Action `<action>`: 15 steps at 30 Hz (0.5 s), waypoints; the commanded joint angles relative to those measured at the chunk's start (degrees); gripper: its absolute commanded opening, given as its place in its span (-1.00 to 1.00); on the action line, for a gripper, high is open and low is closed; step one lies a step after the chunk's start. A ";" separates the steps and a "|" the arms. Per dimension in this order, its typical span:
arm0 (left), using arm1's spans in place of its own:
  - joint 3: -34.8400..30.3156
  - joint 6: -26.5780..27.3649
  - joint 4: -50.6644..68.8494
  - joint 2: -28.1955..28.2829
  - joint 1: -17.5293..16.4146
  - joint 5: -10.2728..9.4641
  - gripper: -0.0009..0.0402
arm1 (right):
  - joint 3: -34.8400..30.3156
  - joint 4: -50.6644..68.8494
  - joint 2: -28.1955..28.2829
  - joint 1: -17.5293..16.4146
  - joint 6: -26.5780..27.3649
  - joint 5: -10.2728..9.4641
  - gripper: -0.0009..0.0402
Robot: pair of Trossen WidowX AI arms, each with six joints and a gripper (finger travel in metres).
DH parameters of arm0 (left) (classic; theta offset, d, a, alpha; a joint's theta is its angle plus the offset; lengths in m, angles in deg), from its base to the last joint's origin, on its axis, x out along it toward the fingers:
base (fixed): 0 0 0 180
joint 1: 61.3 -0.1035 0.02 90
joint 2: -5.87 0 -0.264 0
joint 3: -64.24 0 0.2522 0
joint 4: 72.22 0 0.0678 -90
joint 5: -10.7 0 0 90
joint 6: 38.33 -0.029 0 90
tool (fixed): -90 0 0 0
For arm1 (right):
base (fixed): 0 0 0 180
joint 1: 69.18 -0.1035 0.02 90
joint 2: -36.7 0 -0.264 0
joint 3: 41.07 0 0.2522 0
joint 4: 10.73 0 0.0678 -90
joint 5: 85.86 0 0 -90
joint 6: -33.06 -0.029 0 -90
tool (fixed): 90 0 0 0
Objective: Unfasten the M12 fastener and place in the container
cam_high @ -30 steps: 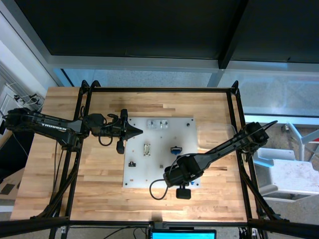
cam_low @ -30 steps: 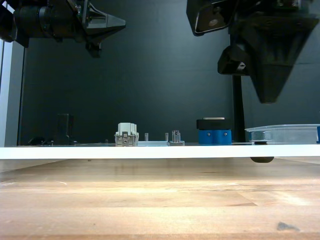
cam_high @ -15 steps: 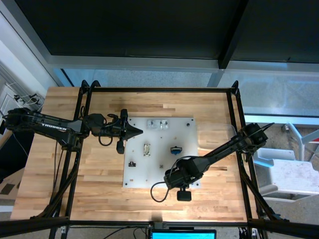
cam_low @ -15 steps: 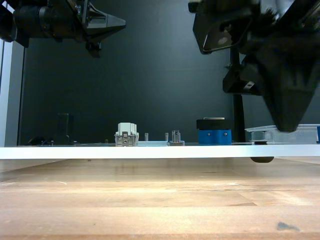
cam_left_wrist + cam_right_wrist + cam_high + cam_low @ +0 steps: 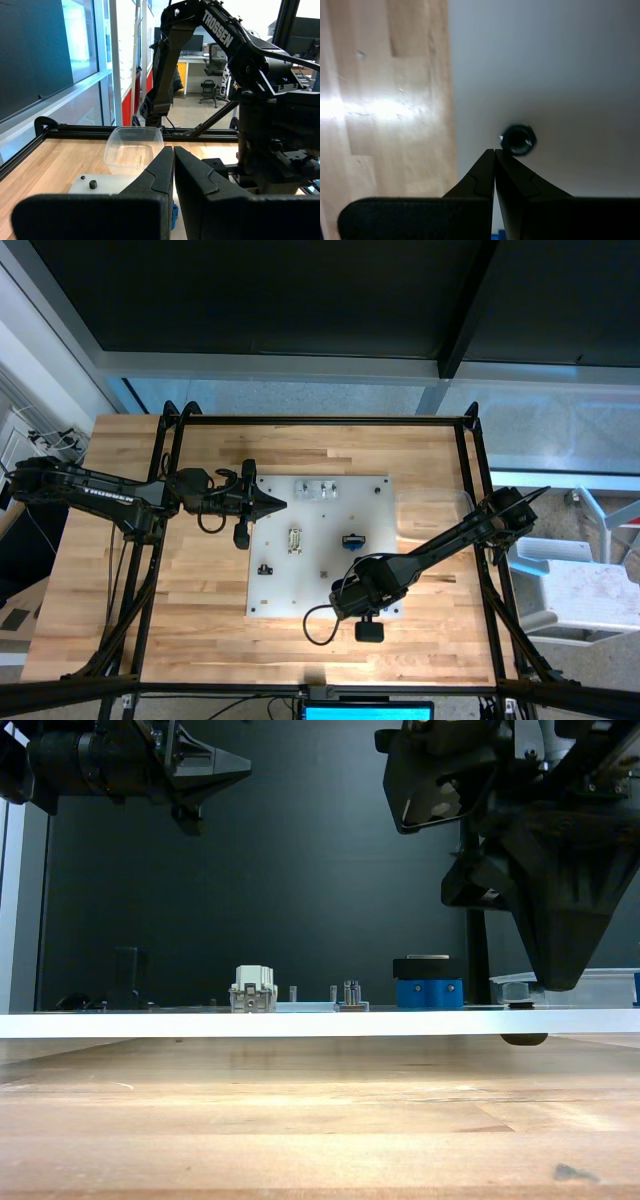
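Over white board (image 5: 290,595), right gripper (image 5: 494,151) points down, pinched empty beside nut (image 5: 518,138); left gripper (image 5: 278,505) hovers closed.

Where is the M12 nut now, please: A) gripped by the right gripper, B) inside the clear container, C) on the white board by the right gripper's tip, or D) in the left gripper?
C: the nut sits on the white board beside the shut right gripper; the left gripper, shut, hangs over the board's far left part.
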 commanded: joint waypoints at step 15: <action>-0.02 0.00 0.02 0.00 0.00 0.02 -0.96 | -0.96 4.87 -3.13 -0.46 -5.05 0.85 -0.96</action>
